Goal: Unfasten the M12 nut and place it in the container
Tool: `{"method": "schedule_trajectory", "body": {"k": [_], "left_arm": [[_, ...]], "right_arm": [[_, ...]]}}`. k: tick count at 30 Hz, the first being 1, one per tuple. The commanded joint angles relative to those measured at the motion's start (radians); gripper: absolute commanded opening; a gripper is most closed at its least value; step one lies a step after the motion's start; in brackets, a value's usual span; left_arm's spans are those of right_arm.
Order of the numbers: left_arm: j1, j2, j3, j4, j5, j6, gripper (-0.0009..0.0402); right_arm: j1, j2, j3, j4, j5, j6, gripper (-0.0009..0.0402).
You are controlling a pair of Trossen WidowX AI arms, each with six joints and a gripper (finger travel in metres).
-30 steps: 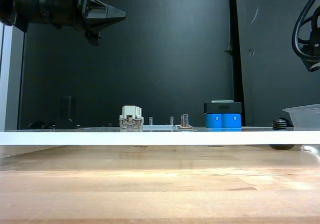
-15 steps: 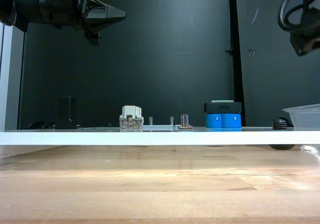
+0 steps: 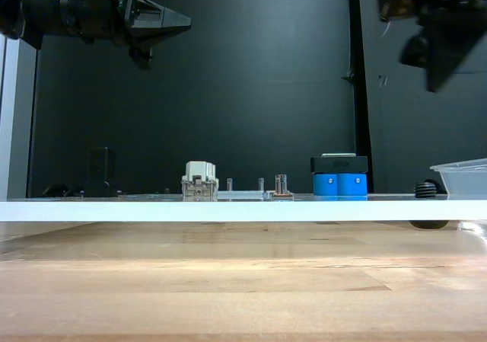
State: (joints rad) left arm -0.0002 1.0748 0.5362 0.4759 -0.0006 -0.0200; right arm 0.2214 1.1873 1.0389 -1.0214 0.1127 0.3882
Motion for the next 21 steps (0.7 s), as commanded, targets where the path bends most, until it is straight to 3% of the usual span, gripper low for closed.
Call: {"method": "schedule_trajectory", "body": {"k": [1,8,17,21], "left_arm": [[0.000,0.000,0.000,0.000,0.000,0.000,0.0000],[0.000,0.000,0.000,0.000,0.000,0.000,0.0000],[0.000,0.000,0.000,0.000,0.000,0.000,0.0000],[0.000,0.000,0.000,0.000,0.000,0.000,0.0000]], "right_arm": [[-0.080,-0.002,0.009,0.086,-0.003,-0.128,0.0003],[-0.211,-0.010,0.009,0.378,-0.015,-0.303,0.0000],[-0.301,-0.070,-0.097,0.842,-0.189,-0.346,0.0000],[-0.309,-0.095,-0.196,1.076,-0.231,-0.344,0.0000]]}}
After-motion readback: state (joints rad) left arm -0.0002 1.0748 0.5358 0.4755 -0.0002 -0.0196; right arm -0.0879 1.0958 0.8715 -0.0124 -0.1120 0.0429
